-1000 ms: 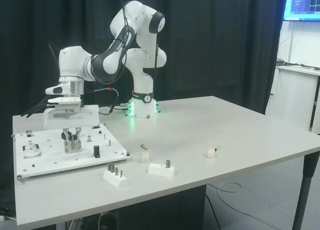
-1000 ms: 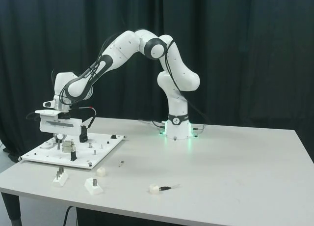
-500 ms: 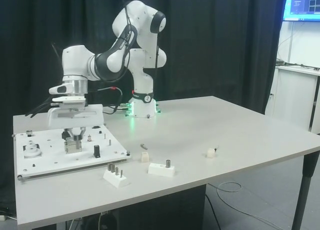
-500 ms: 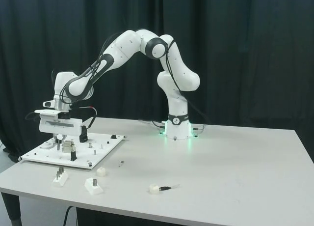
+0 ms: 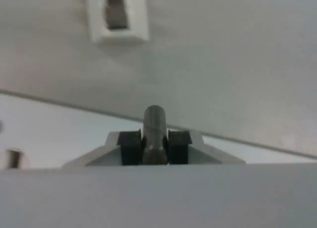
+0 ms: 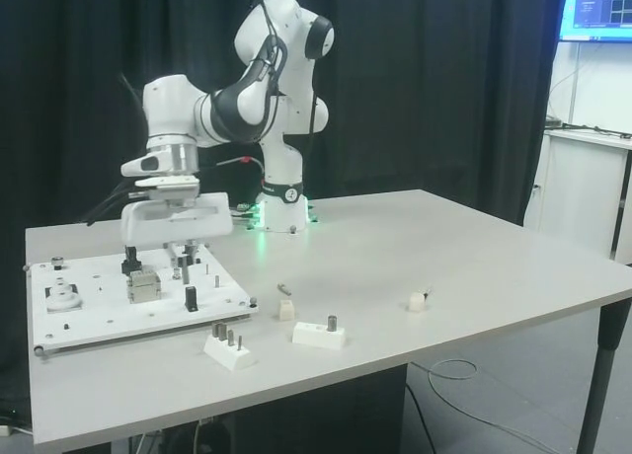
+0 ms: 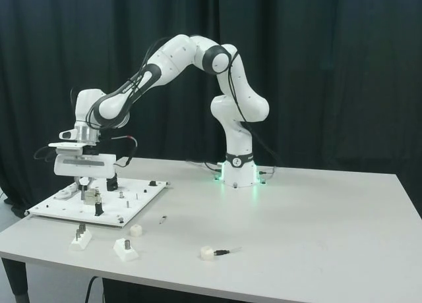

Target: Place round peg 3.

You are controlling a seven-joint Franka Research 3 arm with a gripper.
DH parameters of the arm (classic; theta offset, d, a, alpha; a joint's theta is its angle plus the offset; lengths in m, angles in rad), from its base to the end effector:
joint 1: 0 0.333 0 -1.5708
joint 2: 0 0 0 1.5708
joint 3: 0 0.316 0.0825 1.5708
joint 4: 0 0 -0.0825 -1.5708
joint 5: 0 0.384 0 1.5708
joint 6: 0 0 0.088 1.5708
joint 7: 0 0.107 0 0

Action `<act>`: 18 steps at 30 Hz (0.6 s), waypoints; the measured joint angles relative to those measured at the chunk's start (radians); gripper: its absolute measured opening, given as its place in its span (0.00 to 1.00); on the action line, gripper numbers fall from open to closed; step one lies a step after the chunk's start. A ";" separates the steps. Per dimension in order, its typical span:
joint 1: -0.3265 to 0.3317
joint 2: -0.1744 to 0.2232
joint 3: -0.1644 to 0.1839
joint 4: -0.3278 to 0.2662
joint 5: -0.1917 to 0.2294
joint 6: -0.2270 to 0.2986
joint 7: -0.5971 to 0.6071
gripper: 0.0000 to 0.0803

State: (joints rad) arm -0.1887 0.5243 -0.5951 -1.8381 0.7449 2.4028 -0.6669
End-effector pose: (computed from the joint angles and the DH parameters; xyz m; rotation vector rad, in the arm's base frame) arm 0.4906 -0.4360 0.2988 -2.9143 0.8230 -0.4601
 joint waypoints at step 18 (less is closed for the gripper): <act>0.132 -0.129 -0.001 -0.152 -0.051 -0.060 0.004 0.14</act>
State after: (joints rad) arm -0.0564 0.3952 -0.5961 -1.9897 0.6940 2.3427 -0.6625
